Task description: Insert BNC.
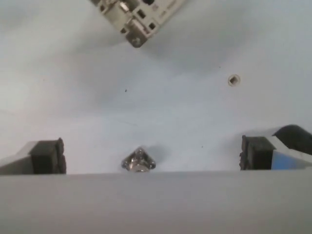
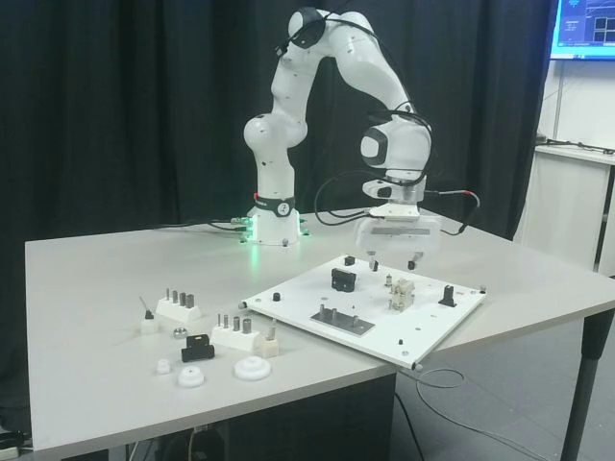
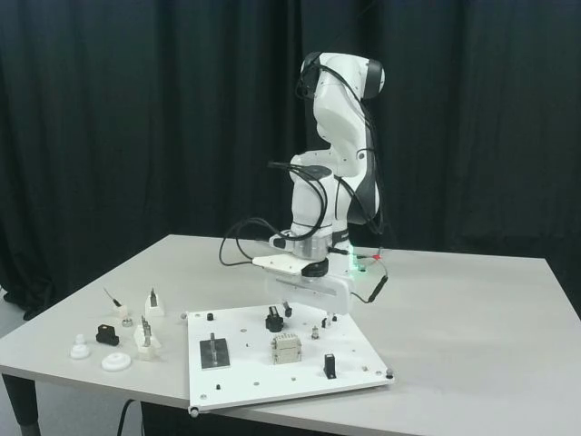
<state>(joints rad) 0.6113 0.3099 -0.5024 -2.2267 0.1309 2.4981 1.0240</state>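
over the white board (image 2: 437, 327), the tool (image 1: 151, 156) hangs wide apart, holding nothing

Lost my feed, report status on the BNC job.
End effector open, empty. BNC socket on white board directly below, between fingers. Nothing blocking.

White seven-joint arm (image 2: 327, 67) with rounded glossy shells and black joint rings. Black cables (image 3: 340, 91) run along its links. Green lights (image 2: 252, 230) glow at the base; the jaws carry black pads (image 1: 48, 156).
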